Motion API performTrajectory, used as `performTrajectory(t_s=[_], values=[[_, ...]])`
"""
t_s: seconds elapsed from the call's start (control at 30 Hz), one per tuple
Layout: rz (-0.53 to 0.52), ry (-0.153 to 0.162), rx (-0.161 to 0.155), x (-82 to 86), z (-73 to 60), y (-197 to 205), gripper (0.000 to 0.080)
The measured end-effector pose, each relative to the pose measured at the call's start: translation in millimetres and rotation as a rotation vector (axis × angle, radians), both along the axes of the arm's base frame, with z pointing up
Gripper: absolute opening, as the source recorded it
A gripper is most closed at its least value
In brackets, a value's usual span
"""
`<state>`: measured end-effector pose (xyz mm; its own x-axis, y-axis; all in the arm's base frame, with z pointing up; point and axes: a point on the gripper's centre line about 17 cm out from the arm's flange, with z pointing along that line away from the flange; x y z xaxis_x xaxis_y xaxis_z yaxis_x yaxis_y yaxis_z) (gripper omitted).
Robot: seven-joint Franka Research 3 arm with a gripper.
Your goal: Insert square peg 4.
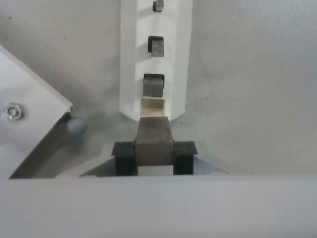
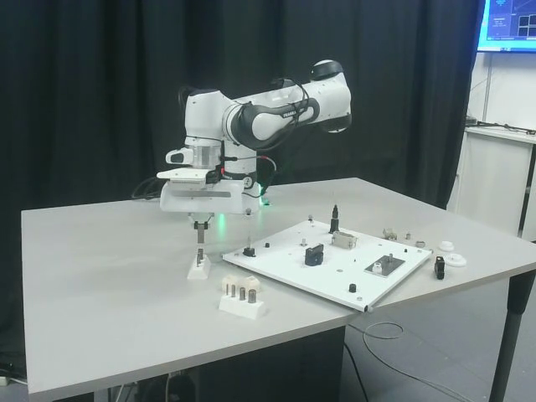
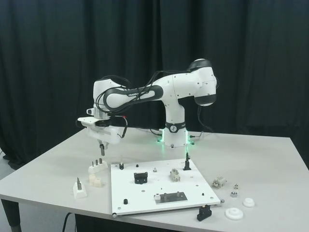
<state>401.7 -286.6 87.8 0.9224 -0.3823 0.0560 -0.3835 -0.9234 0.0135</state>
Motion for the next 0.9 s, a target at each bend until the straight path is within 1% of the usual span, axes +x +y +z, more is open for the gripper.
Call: performTrajectory(t_s=[0.9], values=[[0.006,0.011,-0.004,-1.5,1.0,-0.7,0.0152]])
